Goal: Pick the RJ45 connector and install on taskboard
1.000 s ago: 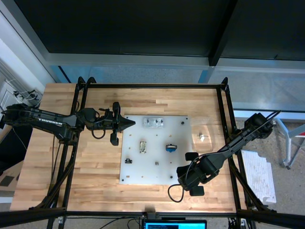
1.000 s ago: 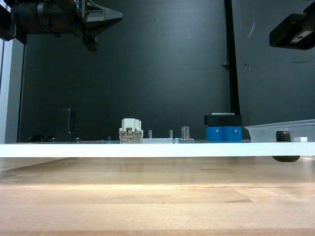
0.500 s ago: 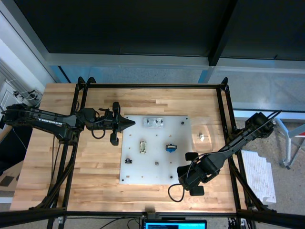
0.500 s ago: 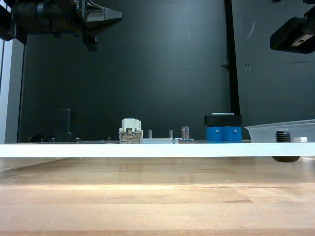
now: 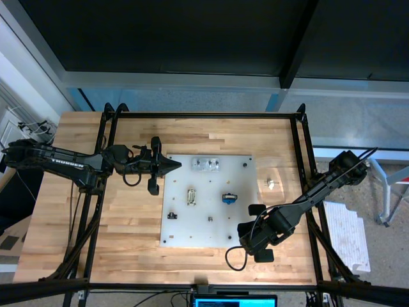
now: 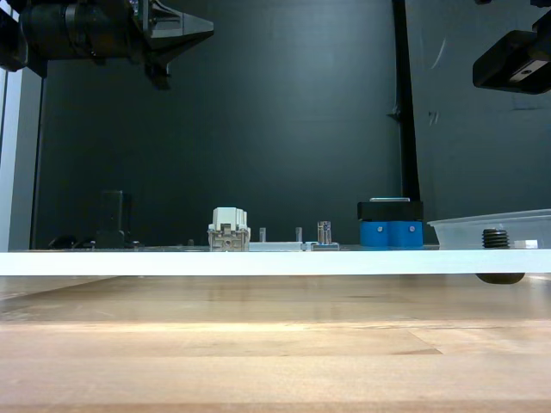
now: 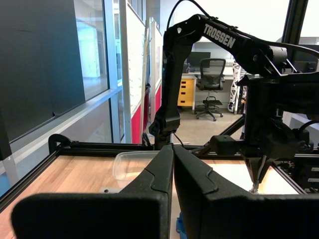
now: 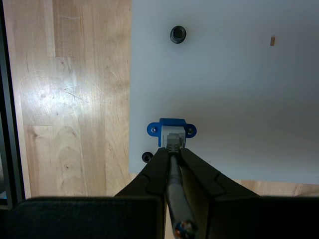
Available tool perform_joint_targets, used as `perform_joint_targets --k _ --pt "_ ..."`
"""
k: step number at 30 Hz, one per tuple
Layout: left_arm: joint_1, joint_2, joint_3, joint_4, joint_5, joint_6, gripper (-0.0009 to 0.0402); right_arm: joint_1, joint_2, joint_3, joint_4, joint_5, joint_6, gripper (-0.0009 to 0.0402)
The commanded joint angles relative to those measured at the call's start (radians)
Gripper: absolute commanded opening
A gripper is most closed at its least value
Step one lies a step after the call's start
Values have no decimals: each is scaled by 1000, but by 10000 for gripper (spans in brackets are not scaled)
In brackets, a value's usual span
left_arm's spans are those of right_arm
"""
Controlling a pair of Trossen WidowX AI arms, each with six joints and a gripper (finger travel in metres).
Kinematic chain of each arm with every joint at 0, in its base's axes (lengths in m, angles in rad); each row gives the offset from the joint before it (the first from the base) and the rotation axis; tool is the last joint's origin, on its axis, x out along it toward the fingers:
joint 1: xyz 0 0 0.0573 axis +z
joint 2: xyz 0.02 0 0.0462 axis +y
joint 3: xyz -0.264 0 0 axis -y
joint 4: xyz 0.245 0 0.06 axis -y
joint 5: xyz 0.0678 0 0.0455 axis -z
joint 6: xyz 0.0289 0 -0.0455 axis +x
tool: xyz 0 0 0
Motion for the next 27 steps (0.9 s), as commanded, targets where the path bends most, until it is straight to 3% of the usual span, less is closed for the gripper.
perform_joint_targets --k 1,12,27 --pt "0 0 0 0 0 0 0 0 -5 0 0 0 -2 0" --pt "0 0 0 0 0 0 0 0 -23 0 0 0 -3 8" --pt "0 0 0 0 0 0 0 0 -23 21 -16 8 -2 150"
